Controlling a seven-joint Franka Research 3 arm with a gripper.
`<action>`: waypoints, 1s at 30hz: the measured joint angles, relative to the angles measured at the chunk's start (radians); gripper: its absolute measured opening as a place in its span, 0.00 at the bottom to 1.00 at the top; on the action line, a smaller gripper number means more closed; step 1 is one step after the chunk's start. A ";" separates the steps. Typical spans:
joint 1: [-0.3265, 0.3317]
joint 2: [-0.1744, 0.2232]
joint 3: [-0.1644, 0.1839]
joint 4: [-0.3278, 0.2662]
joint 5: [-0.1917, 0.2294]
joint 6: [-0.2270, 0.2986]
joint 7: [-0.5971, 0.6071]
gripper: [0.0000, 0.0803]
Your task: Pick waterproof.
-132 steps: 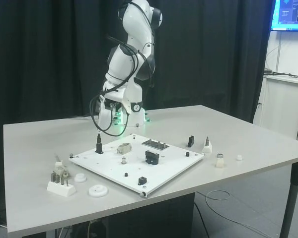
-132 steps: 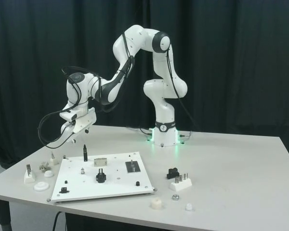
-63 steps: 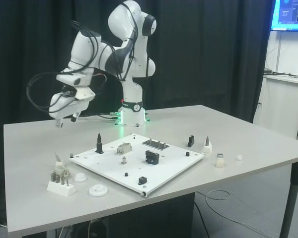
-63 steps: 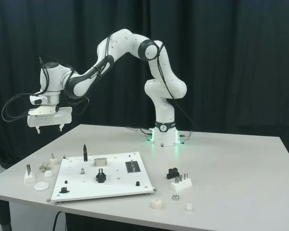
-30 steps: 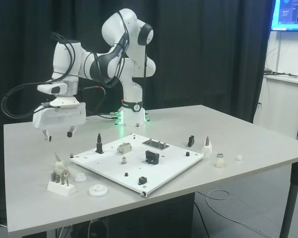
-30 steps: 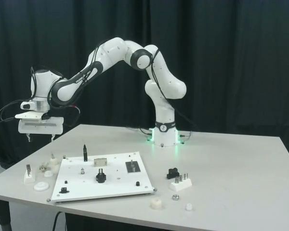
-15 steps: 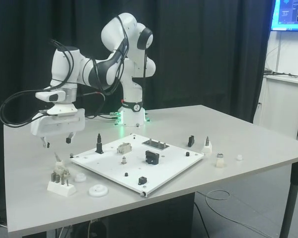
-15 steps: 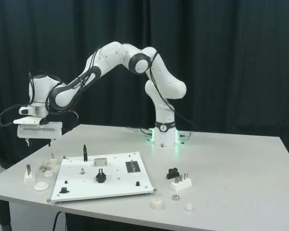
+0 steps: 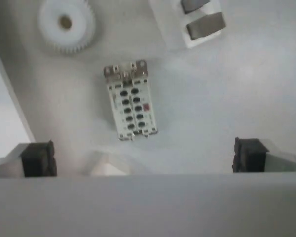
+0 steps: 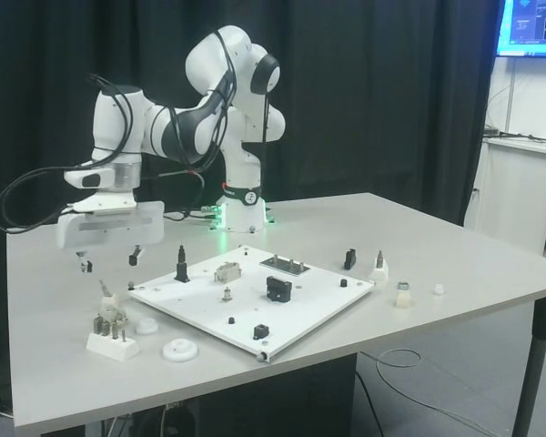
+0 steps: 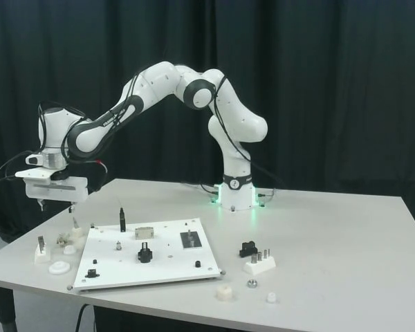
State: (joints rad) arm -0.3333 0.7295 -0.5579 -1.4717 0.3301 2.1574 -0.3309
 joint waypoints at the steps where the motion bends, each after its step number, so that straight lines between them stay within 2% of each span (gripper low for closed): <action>1: 0.000 0.001 0.000 0.003 0.006 -0.002 0.027 1.00; 13: 0.003 0.001 0.001 0.021 0.082 -0.003 0.306 1.00; 22: 0.003 0.008 0.001 0.021 0.131 0.020 0.510 1.00; 30: 0.001 0.024 0.001 0.021 0.152 0.043 0.658 1.00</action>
State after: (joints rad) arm -0.3321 0.7535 -0.5570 -1.4507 0.4825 2.2006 0.3268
